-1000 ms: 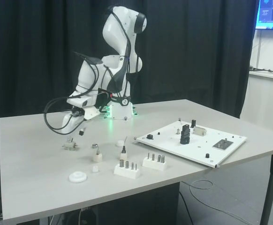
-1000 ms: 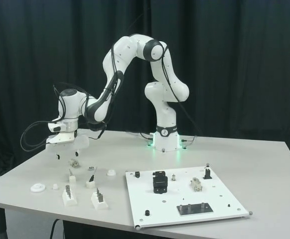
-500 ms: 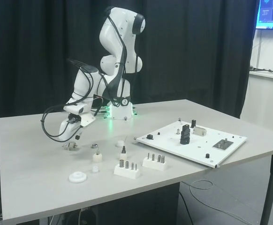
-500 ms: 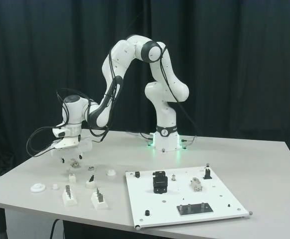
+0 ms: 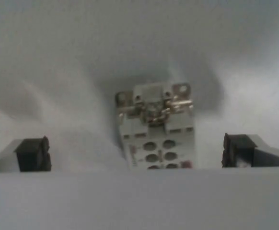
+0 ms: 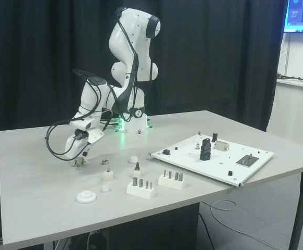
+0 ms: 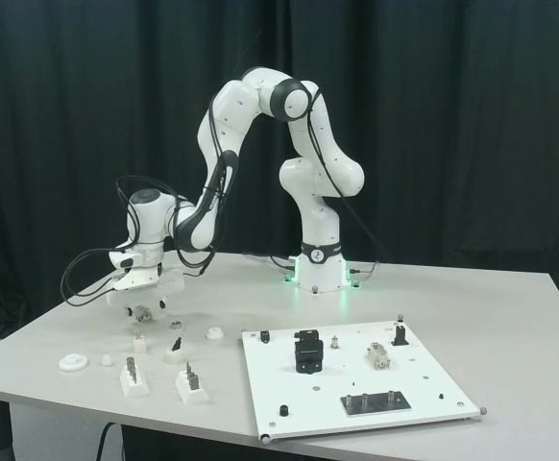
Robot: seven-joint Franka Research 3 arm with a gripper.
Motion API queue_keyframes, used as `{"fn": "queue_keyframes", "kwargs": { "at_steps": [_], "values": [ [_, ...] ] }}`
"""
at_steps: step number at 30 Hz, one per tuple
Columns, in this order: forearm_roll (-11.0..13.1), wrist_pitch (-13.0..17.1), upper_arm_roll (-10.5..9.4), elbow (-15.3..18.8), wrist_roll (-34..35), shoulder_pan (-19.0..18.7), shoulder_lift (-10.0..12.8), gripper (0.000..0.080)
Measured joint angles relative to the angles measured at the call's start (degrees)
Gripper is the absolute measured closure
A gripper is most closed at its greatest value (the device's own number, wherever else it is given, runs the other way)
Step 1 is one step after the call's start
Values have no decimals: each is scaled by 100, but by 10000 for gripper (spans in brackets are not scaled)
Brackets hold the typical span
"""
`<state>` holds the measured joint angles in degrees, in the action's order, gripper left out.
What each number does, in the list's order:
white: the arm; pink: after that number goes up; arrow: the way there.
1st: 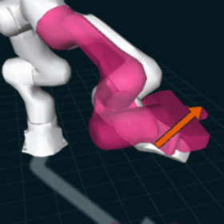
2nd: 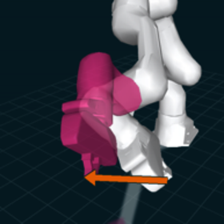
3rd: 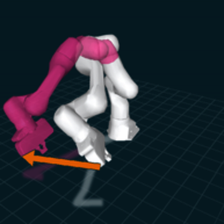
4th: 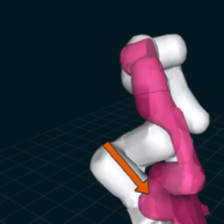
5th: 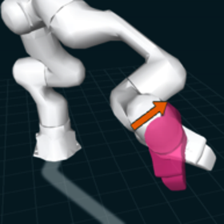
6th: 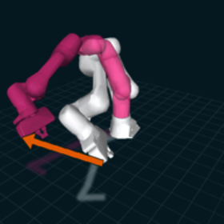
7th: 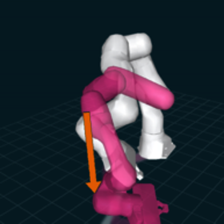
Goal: Pick waterproof.
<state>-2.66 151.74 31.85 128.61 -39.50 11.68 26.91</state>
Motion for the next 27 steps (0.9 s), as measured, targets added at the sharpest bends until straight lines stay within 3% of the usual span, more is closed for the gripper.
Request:
{"fn": "queue_keyframes", "kwargs": {
  "at_steps": [15,16,21,22,27],
  "values": [
    [0,422,80,244,-84,7,0,3],
    [0,441,81,254,-84,7,0,264],
    [11,533,82,295,-84,6,-2,264],
    [15,544,82,300,-84,6,-4,446],
    [53,556,81,311,-84,-4,-39,446]
  ]
}}
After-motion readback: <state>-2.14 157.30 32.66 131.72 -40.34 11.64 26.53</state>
